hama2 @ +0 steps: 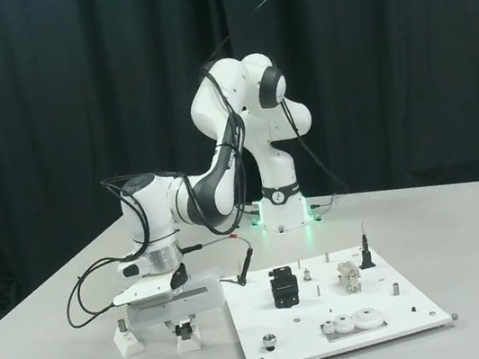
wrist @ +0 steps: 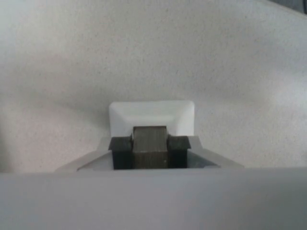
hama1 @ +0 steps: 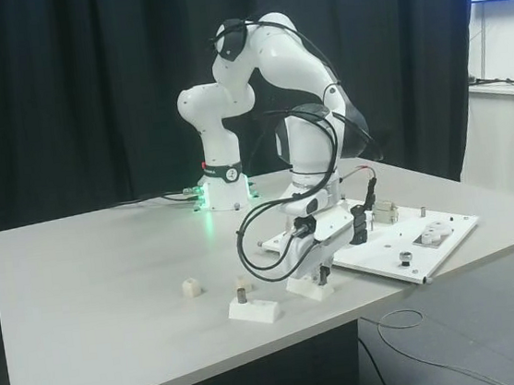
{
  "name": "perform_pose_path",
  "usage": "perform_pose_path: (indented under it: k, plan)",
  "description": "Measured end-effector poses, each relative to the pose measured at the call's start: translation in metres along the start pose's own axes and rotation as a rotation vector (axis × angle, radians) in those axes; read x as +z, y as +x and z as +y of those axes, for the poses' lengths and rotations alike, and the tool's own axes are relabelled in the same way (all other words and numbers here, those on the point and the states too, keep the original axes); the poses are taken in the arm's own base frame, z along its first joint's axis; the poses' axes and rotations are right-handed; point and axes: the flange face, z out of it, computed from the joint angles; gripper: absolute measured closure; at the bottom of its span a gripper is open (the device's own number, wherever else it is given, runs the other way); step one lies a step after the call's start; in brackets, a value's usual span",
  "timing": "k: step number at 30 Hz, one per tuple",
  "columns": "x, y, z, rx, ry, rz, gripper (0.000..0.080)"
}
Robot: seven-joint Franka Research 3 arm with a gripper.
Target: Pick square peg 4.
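My arm (hama2: pixel 241 134) is white with rounded, bulging joints and black bands where the segments meet. Green light glows around my base (hama1: pixel 223 196), which carries a dark ring. Black cables (hama1: pixel 262 238) loop loosely from my wrist, and my fingers (wrist: pixel 122 152) are black, blocky pads.

Wrist view: lower part of the grey square metal peg (wrist: pixel 149 147) and its white plastic holder block (wrist: pixel 151 116) hidden behind the camera housing; small parts on the white assembly board (hama2: pixel 334 315) too small to identify.

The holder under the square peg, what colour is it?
White; the holder shows best in the wrist view, under the square peg.
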Motion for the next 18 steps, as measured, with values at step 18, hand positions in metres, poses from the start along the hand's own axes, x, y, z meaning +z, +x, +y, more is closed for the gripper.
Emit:
perform_pose_path:
  k: [18]
  plan:
    - [-0.055, -0.002, -0.007, -0.015, 0.024, -0.064, 0.0650]
